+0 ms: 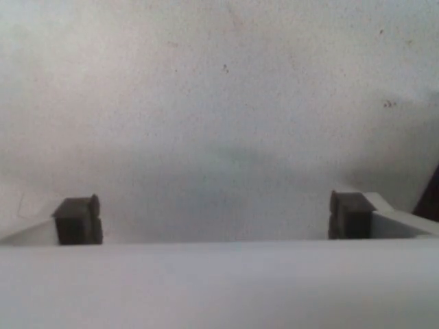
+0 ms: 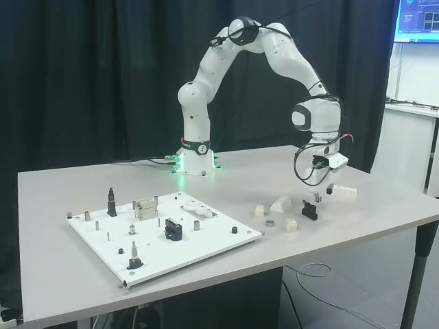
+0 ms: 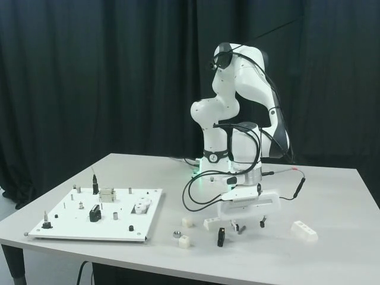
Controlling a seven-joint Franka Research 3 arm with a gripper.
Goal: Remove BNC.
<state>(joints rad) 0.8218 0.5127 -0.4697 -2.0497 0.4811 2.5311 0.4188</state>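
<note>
Currently: pincer [image 3: 249, 224], fingers spread wide apart and grasping nothing, hanging just above the grey worktop [image 2: 384, 205] with fingertips pointing down. The wrist view shows both black fingertips [image 1: 79, 221] over bare worktop surface with nothing between them. Small black part [image 3: 220, 236], standing on the worktop just beside the pincer. White wedge-shaped block [image 2: 280, 203], near the black part. Small white cubes [image 3: 184, 241] and a grey ring [image 3: 176, 234], between the pincer and the board. White rectangular block [image 3: 303, 231], on the far side of the pincer from the board. White board [image 2: 206, 241], well apart from the pincer, carrying several small fittings. BNC [image 2: 111, 203], a tall black connector, upright near the board's back edge. White arm [image 2: 274, 48], arching from its green-lit base [image 2: 194, 163].
</note>
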